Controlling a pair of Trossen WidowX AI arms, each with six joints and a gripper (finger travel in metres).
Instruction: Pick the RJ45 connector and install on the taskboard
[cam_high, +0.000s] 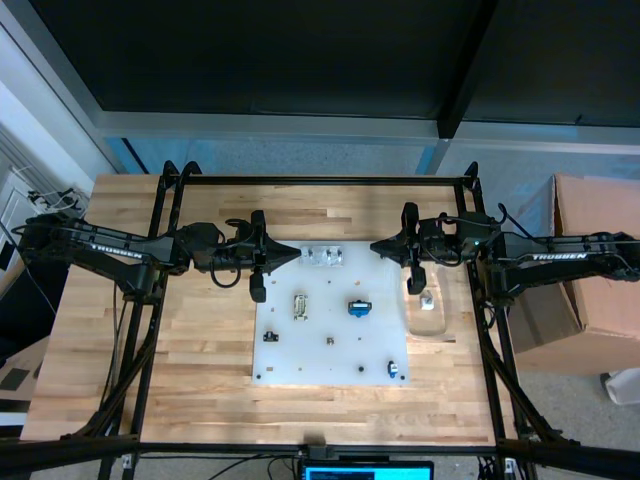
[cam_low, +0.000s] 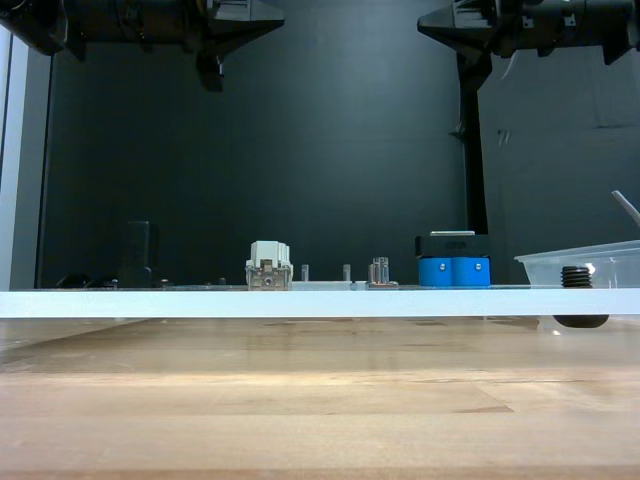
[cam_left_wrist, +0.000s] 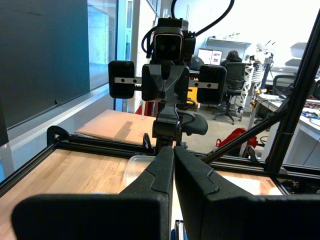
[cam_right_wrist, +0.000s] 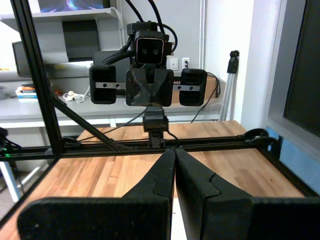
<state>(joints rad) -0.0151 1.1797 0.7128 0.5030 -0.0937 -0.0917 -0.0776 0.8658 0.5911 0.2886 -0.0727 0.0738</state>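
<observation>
The RJ45 connector (cam_high: 427, 301) is a small pale piece lying free inside the clear tray (cam_high: 428, 322), just off the right edge of the white taskboard (cam_high: 330, 350). My left gripper (cam_high: 298, 254) hovers high over the board's far left corner, fingers pressed together with nothing between them, as the left wrist view confirms (cam_left_wrist: 173, 148). My right gripper (cam_high: 375, 246) hangs high over the board's far right corner, pointing at the left one, also shut and empty (cam_right_wrist: 175, 150). In the low view both grippers (cam_low: 272, 17) (cam_low: 428, 20) stay far above the board. The connector is not discernible there.
On the board stand a cream socket (cam_high: 300, 305), a blue block (cam_high: 359, 308), a smaller blue part (cam_high: 395, 371) and a clear fixture (cam_high: 322, 257). A black frame (cam_high: 320, 181) rims the table. A cardboard box (cam_high: 590, 270) stands at the right.
</observation>
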